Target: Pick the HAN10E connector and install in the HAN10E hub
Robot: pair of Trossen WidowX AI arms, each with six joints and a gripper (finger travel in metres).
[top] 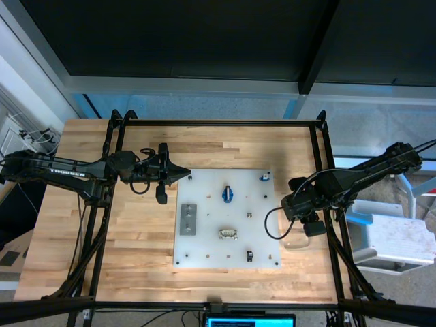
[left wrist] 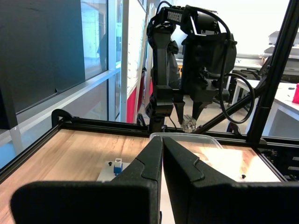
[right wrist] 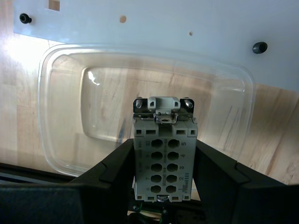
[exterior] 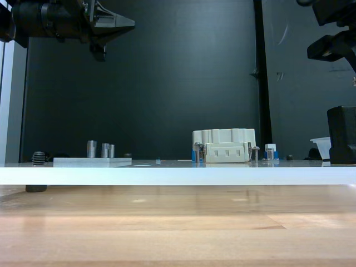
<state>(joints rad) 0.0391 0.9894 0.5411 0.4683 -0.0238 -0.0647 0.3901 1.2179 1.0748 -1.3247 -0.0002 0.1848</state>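
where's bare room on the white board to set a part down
Bare on the white board: the far strip between the shut left gripper and the small blue part, and the near-left corner by the grey plate. Crowded: the middle, round the blue fitting and HAN10E hub. The right gripper holds the HAN10E connector over the clear tray beside the board.

A white board (top: 204,255) lies on the wooden table (top: 82,225). On the board, a grey metal plate with holes (top: 188,219) sits at 9 o'clock and a blue round fitting (top: 227,194) at 12. A clear plastic tray (right wrist: 63,93) rests off the board's 3 o'clock edge.
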